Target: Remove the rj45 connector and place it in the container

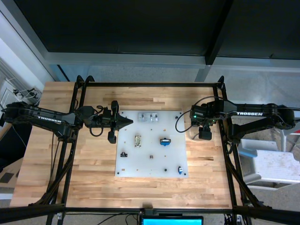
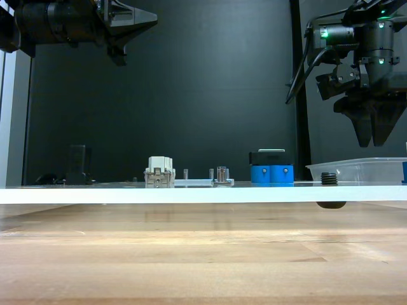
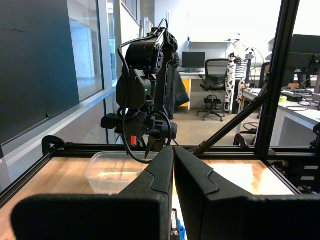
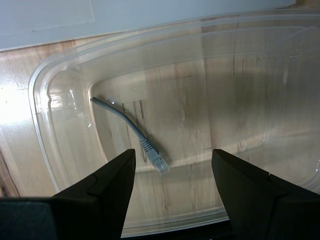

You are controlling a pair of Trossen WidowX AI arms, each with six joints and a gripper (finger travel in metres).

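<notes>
The rj45 connector [image 4: 156,161], a pale plug on a short grey cable, lies loose on the floor of the clear container [image 4: 46,140]. My right gripper [image 4: 172,152] hangs open just above it, holding nothing. In the high view the right gripper [image 1: 205,134] is off the board's right edge, over the container [image 1: 196,135]. The low view shows the right gripper [image 2: 374,136] pointing down a little above the container [image 2: 356,168]. My left gripper [image 1: 129,122] is shut and empty, held high at the white board's left edge, and the left gripper [image 3: 173,148] faces the container [image 3: 107,172].
The white board [image 1: 150,159] carries a cream multi-pin connector [image 1: 138,141], a blue-and-black connector [image 1: 164,141], a small blue socket block [image 1: 180,169] near its right front corner and a clear fixture [image 1: 147,116] at the back. Black frame posts [image 1: 225,140] flank the table.
</notes>
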